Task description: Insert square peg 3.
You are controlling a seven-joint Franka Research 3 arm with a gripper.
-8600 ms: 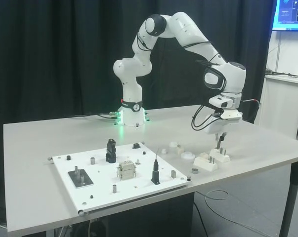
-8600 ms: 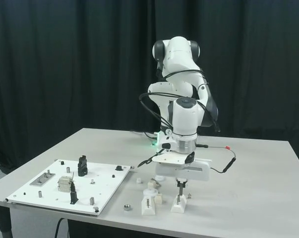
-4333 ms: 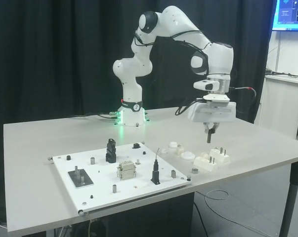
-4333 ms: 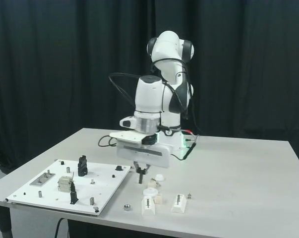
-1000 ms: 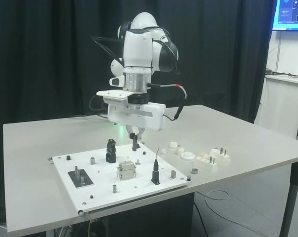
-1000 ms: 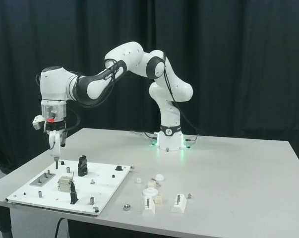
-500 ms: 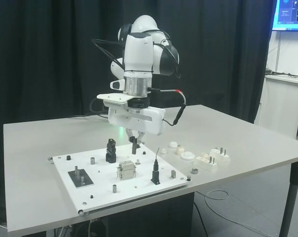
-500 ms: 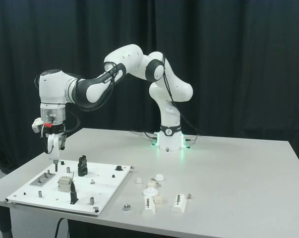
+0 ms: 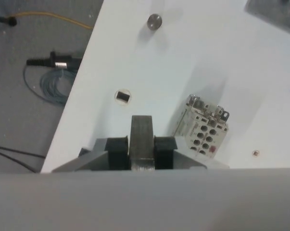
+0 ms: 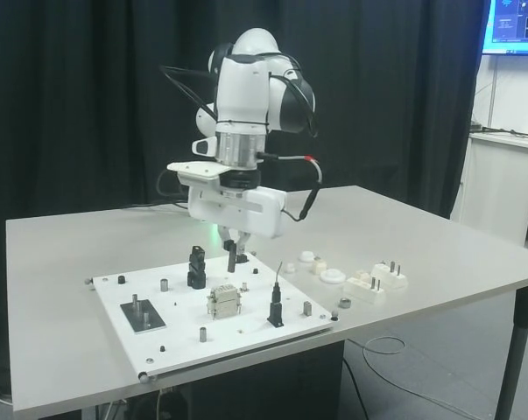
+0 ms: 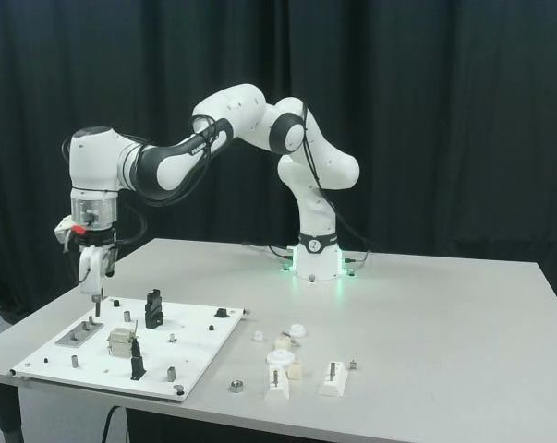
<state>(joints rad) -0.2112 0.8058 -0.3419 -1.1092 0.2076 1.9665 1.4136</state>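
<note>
Here, in the wrist view, the gripper (image 9: 142,159) is clenched on the square peg (image 9: 142,134), a short grey bar standing upright between the two black fingers (image 9: 117,150). It looks metal: stiff, fairly dense for its size, smooth-sided and so likely to slip or twist if pinched lightly. Holding it by two flat opposite faces near the top, as now, leaves the lower end free to enter a hole and keeps its corners from turning. Below it lies the white board (image 9: 183,62), with a small dark square hole (image 9: 122,96) just ahead of the peg's tip and a grey multi-pin connector (image 9: 206,129) off to one side; the hole is probably the target, though I cannot confirm it.

In the first room view, the peg (image 10: 232,255) hangs from the gripper (image 10: 232,248) above the board (image 10: 213,306), near the black block (image 10: 195,266) and clear of the surface. Half a second ago the hand sat a little further toward the white fixtures (image 10: 376,282) on the table's right end; it has since edged over the board's middle.

In the second room view, the gripper (image 11: 95,293) holds the peg (image 11: 96,297) above the board's far left part (image 11: 121,346). Against the frame a second ago it has drifted left and stays at much the same height, not yet touching the board.
</note>
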